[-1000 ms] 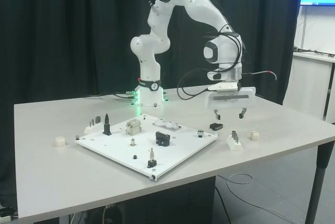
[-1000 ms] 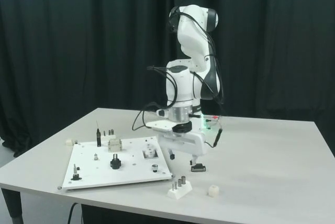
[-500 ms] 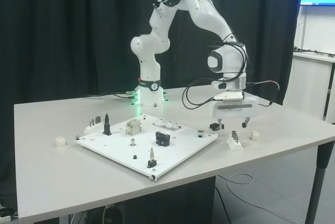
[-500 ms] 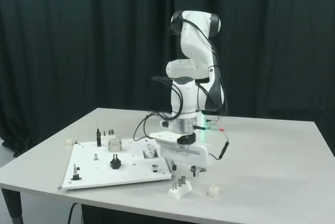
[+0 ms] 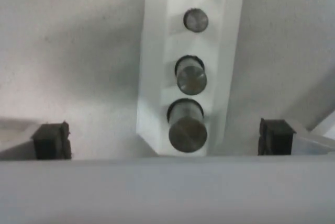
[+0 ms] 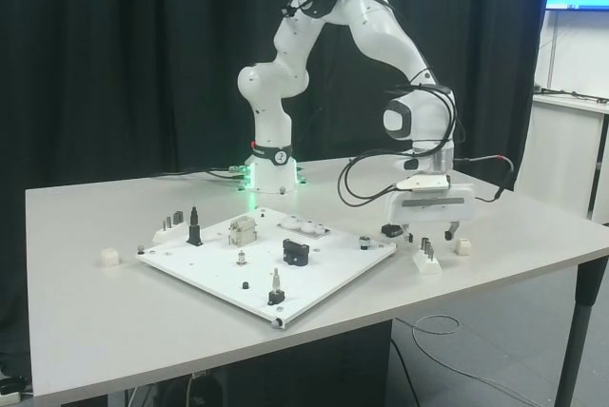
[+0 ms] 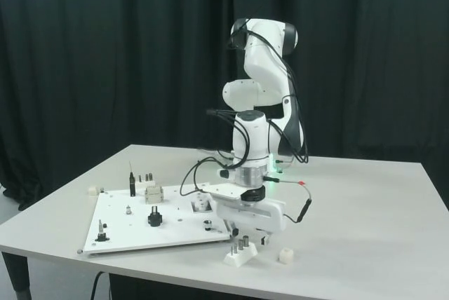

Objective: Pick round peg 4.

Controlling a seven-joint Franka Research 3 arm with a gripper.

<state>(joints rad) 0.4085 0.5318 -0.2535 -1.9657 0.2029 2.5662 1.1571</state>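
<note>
Approach step: gripper (image 5: 163,139) parked right over the white peg holder (image 5: 157,77) on the bench (image 6: 533,236), fingers (image 5: 51,140) spread wide, holding nothing. Round peg 4 (image 5: 187,131), probably the fattest, centred between them. Next: straight down, then close.

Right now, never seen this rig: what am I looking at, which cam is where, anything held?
A white arm is bolted to a grey table. Two pictures come from room cameras; the third looks down from the wrist. On the table lie a white board of small parts and a white peg holder with four round pegs. The hand is open, low over the holder, one finger on each side of the row. It holds nothing.
</note>
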